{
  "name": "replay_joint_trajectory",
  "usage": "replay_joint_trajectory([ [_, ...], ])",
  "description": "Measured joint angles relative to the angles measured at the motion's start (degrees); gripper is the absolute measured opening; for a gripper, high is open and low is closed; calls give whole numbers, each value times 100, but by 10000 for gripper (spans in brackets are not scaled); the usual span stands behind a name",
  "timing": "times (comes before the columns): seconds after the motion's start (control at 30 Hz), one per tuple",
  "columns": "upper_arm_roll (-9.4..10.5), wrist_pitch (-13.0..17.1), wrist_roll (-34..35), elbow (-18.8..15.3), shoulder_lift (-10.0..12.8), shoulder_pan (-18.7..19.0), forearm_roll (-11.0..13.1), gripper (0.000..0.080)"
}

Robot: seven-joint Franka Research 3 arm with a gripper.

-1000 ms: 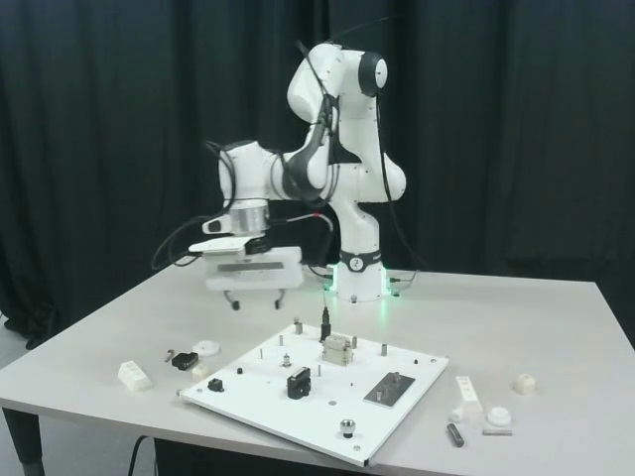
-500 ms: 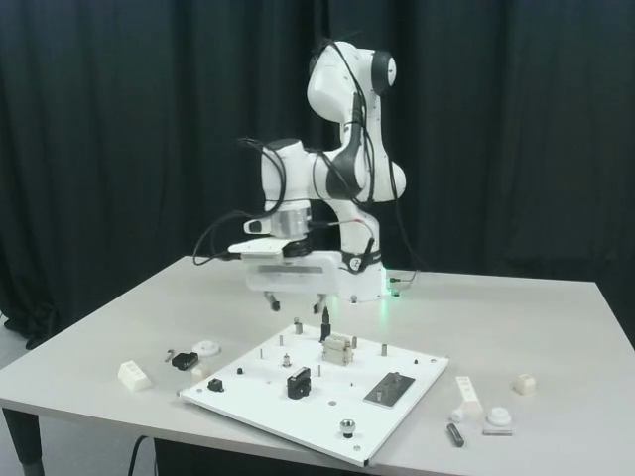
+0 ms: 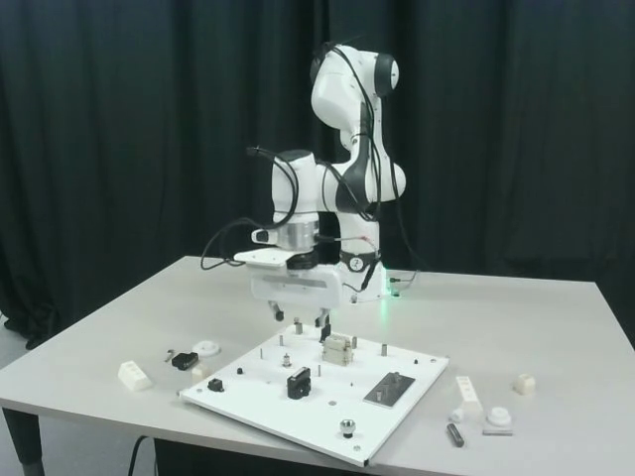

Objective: Remove square peg 1.

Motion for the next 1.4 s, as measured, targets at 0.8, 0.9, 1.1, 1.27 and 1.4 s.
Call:
replay_joint_trajectory([
  [0.8, 184, 559, 545, 1, 591, 147, 8, 800],
  [0.9, 202, 593, 581, 1, 657, 147, 8, 800],
  [1.1, 251, 721, 628, 1, 787, 147, 8, 800],
  [1.27, 297, 818, 661, 1, 898, 147, 8, 800],
  [1.4, 336, 895, 697, 1, 979, 147, 8, 800],
])
